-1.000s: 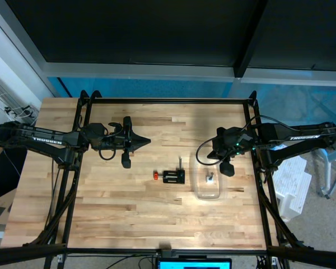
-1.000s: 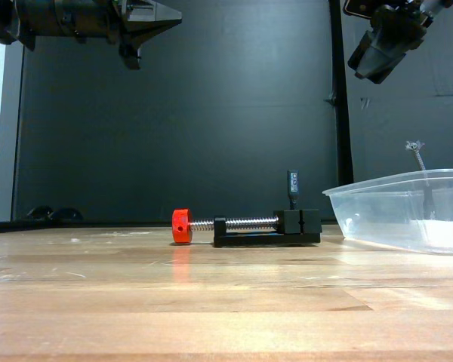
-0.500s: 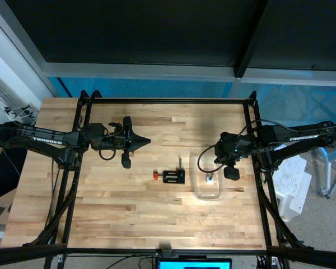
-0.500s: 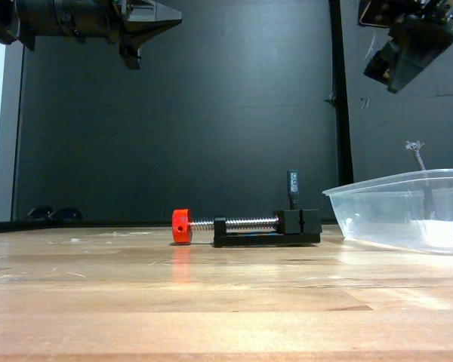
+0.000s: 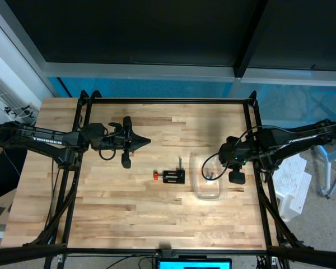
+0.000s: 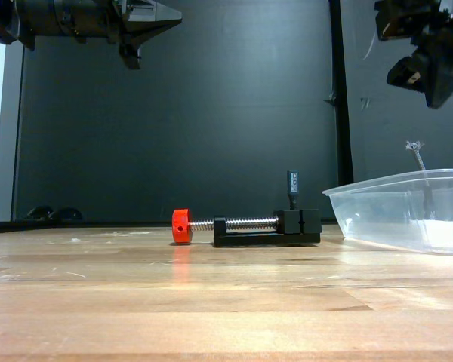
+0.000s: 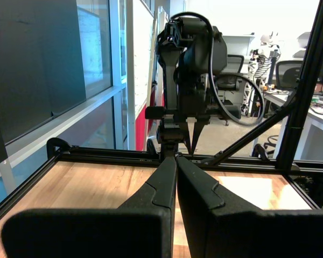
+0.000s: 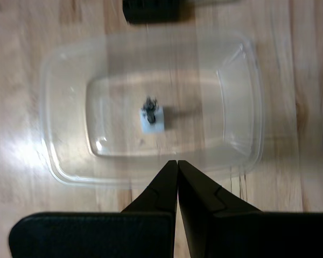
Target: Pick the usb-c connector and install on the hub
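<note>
Dark usb-c connector (image 8: 149, 104) in tray (image 8: 47, 107), below right gripper (image 8: 177, 161), fingers closed | left gripper (image 7: 176, 156) aloft, closed

Glossy clear plastic tray (image 5: 207, 197) on smooth planked wood tabletop (image 5: 129, 213); matt black hub (image 6: 298, 225), left hand (image 7: 176, 157), right hand (image 8: 177, 163).

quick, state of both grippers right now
left gripper: jaws closed, empty, high over the table's left side
right gripper: jaws closed, empty, high by the clear tray
</note>
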